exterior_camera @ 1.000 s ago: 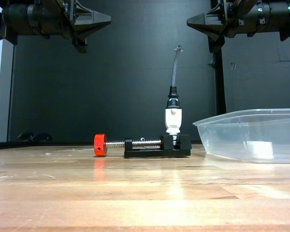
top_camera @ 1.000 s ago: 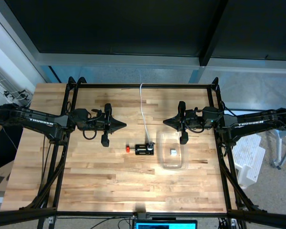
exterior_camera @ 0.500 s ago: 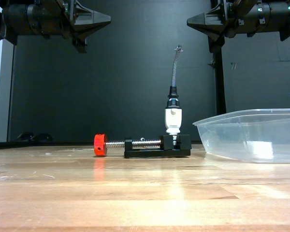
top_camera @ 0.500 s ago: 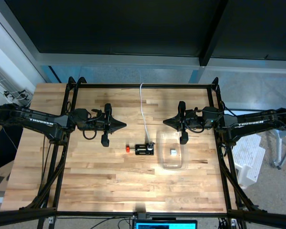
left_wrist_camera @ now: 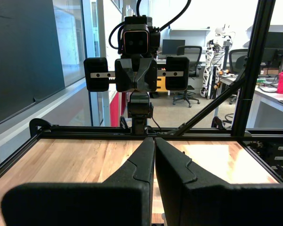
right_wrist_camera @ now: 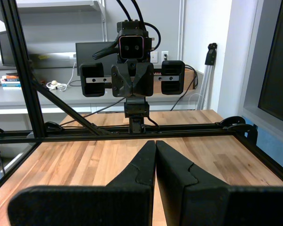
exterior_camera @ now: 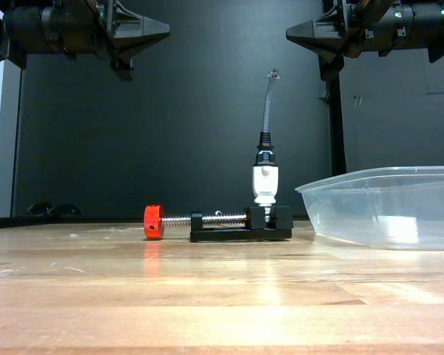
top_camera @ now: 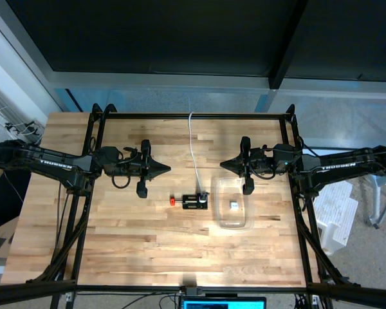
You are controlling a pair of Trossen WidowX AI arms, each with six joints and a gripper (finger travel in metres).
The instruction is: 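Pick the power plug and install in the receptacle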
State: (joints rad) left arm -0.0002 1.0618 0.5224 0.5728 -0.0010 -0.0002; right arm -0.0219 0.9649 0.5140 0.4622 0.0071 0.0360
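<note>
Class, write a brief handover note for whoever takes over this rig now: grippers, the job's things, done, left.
Left gripper: shut, empty, raised above the table's left half.
Right gripper: shut, empty, raised near the clear plastic tray's far end.
Receptacle: upright in the black vise mid-table, left of the tray.
Power plug: not discernible in any view; only a small white cube shows in the tray.
Done: nothing.
Left: find and grasp the plug, install it in the receptacle.
</note>
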